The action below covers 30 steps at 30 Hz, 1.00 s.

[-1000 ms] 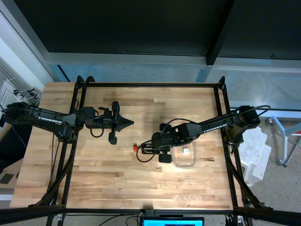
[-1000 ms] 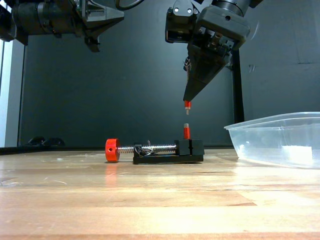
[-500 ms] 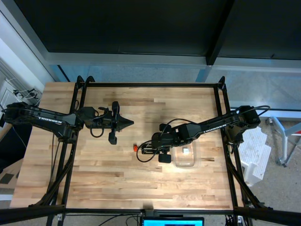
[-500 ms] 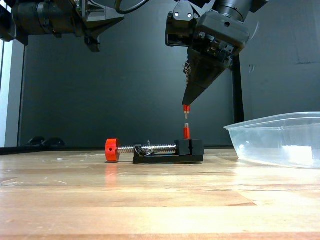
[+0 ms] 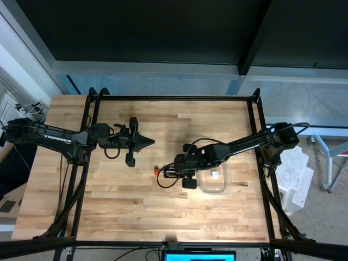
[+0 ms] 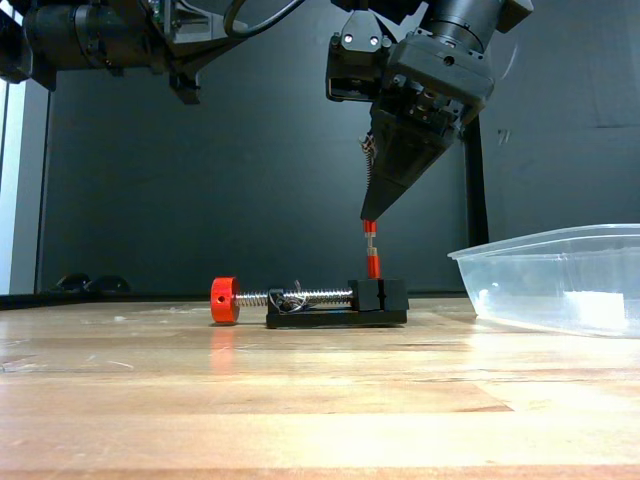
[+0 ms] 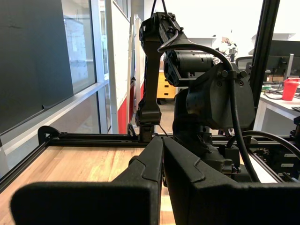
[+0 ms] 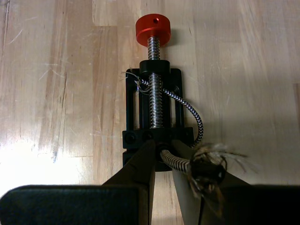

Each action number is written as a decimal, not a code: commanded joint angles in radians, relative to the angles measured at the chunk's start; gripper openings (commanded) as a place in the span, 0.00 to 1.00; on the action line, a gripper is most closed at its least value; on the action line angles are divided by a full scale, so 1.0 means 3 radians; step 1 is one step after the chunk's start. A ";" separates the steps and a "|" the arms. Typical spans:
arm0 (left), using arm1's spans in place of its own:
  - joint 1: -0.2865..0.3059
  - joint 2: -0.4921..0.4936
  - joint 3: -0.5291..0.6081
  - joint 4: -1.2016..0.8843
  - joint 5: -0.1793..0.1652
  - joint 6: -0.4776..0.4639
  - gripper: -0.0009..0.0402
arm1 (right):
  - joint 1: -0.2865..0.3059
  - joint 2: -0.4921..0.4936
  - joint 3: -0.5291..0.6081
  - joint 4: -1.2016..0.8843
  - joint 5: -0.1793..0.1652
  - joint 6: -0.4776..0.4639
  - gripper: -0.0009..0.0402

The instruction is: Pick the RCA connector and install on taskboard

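Observation:
The taskboard (image 6: 335, 305) is a small black block with a threaded rod and a red knob (image 6: 225, 300), lying mid-table; it also shows as the taskboard (image 5: 166, 171) and taskboard (image 8: 153, 110). A red post (image 6: 373, 264) stands up from its right end. My right gripper (image 6: 369, 216) points straight down over that post, shut on the small red RCA connector (image 6: 370, 230), whose pin meets the post's top. From above, the right gripper (image 5: 174, 171) hides the connector. My left gripper (image 5: 150, 142) hovers shut and holding nothing at the left, away from the board, its fingers (image 7: 154, 157) pressed together.
A clear plastic tray (image 6: 560, 275) sits on the table just right of the taskboard, under the right arm as the tray (image 5: 215, 184). A braided cable (image 8: 185, 110) loops from the board's rod back between the right fingers. A black frame rails the table.
The right gripper has come down with the connector. The gap between the connector's pin and the red post has closed. The left arm has not moved.

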 commanded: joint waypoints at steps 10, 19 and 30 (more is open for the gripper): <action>0.0000 0.0001 0.0000 0.0001 0.0001 0.0001 0.02 | -0.0005 0.0006 -0.0001 -0.0050 -0.0004 -0.0011 0.03; 0.0000 0.0001 0.0000 0.0001 0.0000 0.0001 0.02 | -0.0011 -0.0005 -0.0001 -0.0061 -0.0004 -0.0011 0.02; 0.0000 0.0001 0.0000 0.0001 0.0000 0.0001 0.02 | -0.0031 -0.0008 -0.0001 -0.0084 -0.0004 -0.0011 0.02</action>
